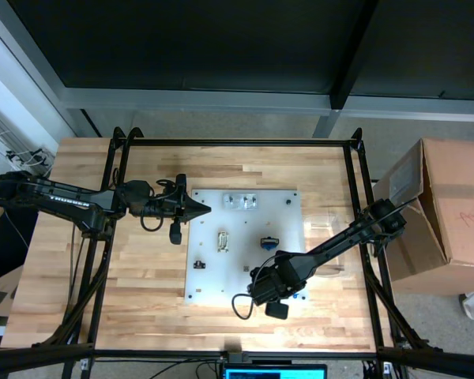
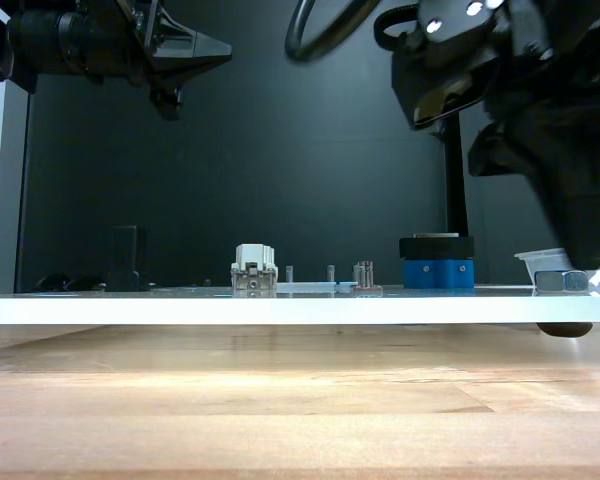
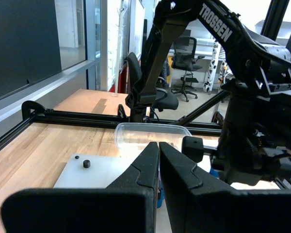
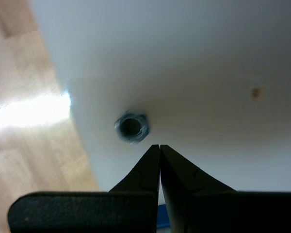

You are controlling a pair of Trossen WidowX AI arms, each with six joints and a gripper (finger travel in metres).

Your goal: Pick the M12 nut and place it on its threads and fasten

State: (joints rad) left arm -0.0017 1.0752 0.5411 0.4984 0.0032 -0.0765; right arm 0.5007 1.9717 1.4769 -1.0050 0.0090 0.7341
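In the right wrist view the small silver nut (image 4: 131, 127) lies flat on the white board (image 4: 208, 58), close to the board's edge. Its hole is filled with black, as on its stud, and no ribs show. My right gripper (image 4: 160, 147) hangs just short of the nut, shut on nothing and not touching it. The high view shows this gripper (image 1: 258, 290) over the board's near right part, hiding the nut. My left gripper (image 1: 204, 209) hovers shut above the board's far left edge, well off the surface in the low view (image 2: 223, 46).
A clear tray (image 1: 332, 223) stands right of the board, and a cardboard box (image 1: 446, 213) beyond the table edge. On the board are a blue block (image 2: 437, 272), a white connector (image 2: 254, 270) and a black post (image 3: 87, 163).
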